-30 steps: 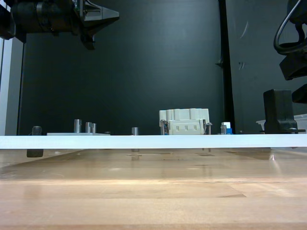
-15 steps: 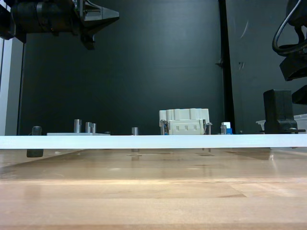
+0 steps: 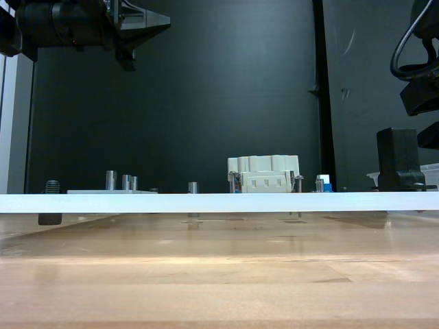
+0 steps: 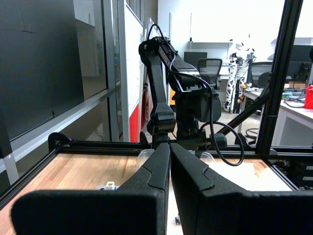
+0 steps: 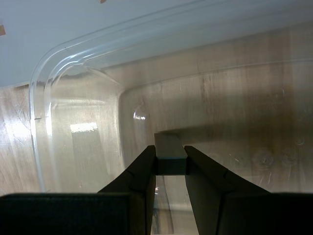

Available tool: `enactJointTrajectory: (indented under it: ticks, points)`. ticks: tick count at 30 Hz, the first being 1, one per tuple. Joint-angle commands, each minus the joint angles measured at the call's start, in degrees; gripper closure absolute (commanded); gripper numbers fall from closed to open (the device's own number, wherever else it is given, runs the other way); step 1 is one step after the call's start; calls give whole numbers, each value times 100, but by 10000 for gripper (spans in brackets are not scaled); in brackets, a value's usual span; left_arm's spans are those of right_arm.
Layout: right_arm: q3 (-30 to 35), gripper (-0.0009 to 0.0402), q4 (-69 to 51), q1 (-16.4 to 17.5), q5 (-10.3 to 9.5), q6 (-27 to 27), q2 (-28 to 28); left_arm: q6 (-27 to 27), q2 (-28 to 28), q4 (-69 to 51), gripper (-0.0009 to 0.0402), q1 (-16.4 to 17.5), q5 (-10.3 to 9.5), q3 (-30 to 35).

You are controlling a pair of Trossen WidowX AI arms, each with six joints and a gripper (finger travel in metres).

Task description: Remove the 16mm bar from the taskboard and place in the container

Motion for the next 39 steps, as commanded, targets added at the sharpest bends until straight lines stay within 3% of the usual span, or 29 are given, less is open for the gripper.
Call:
enactJointTrajectory:
  ticks: [1, 16, 36, 39]
  points:
    - [4, 393, 15, 2, -28, 9, -2, 0, 2, 0, 393, 2, 0, 0]
    - [205, 374, 72, 15, -72, 68, -2, 0, 2, 0, 393, 2, 0, 0]
    - [212, 194, -195, 9, 33, 238, -243, 0, 2, 0, 393, 0, 0, 0]
    - [323, 168, -490, 7, 229, 339, -332, 0, 2, 0, 393, 0, 0, 0]
